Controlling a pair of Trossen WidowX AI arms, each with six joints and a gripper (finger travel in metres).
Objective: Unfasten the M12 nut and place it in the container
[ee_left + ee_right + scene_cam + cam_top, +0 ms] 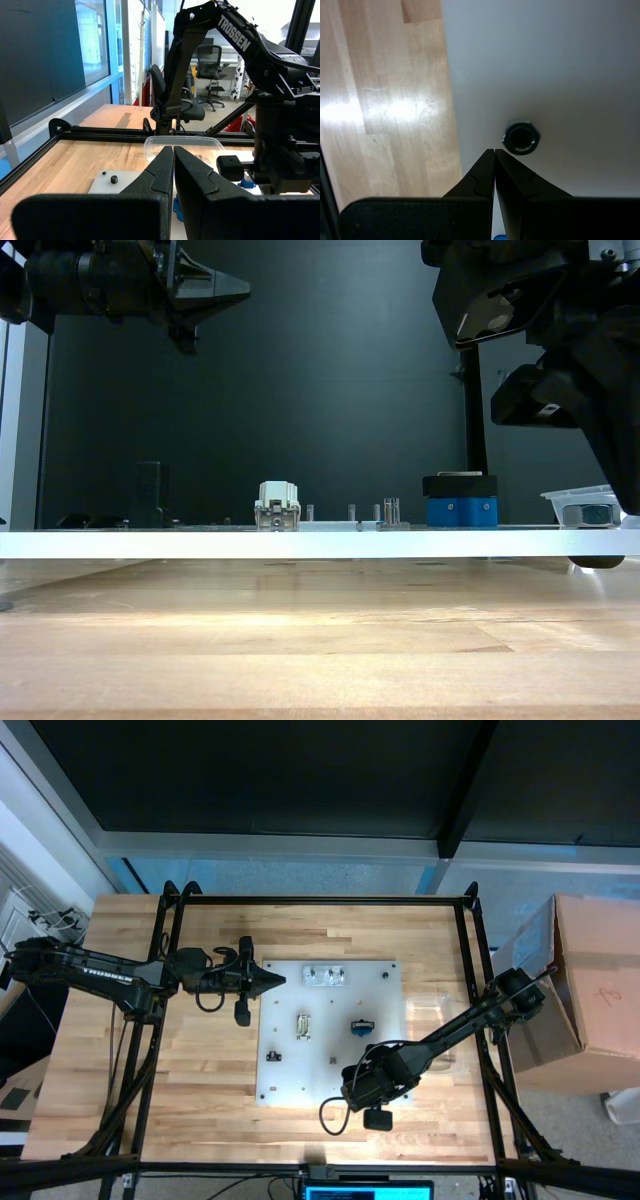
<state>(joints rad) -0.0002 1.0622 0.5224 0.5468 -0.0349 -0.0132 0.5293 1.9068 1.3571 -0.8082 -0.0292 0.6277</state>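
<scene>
The small silver nut [521, 138] sits on the white board [560, 60], its hole filled dark, so it appears to be on its stud. My right gripper [494, 150] hangs above it with the tips just beside the nut, shut with nothing between the fingers. In the high view the right gripper [352, 1095] covers the board's near right edge and hides the nut. The low view shows the nut [590, 513] low at board level in front of the clear container [430, 1005]. My left gripper [280, 980] is shut and empty, raised over the board's far left edge.
On the board stand a white connector block [277, 510], a blue and black fixture [460, 502], small pins [391, 512] and silver parts [325, 977] at the far edge. A black frame [320, 900] rims the table. A cardboard box [590, 990] stands off the right side.
</scene>
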